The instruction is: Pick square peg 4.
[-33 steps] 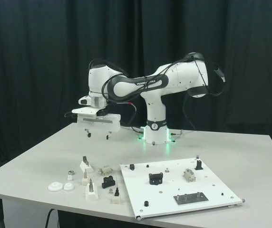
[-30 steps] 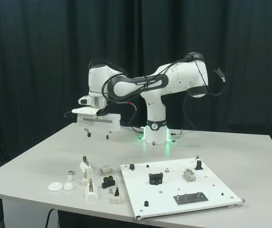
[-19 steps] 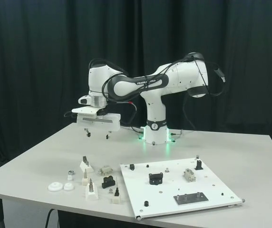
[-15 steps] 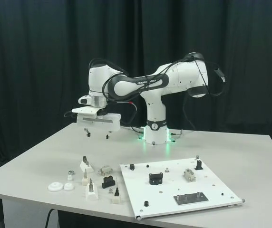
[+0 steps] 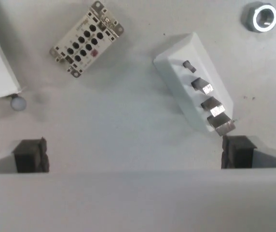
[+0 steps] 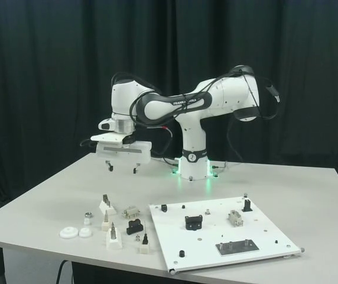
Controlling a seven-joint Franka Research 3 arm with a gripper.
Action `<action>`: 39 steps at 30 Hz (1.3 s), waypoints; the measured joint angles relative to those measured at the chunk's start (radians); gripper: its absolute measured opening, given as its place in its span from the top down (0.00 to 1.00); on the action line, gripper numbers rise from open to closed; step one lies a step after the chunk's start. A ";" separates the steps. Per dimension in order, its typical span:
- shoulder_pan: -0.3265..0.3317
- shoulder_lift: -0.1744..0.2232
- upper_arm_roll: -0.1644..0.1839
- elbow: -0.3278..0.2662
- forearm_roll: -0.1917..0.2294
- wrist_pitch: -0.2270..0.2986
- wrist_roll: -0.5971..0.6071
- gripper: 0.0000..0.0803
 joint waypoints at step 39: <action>0.005 -0.001 0.004 0.014 0.001 -0.006 -0.113 0.00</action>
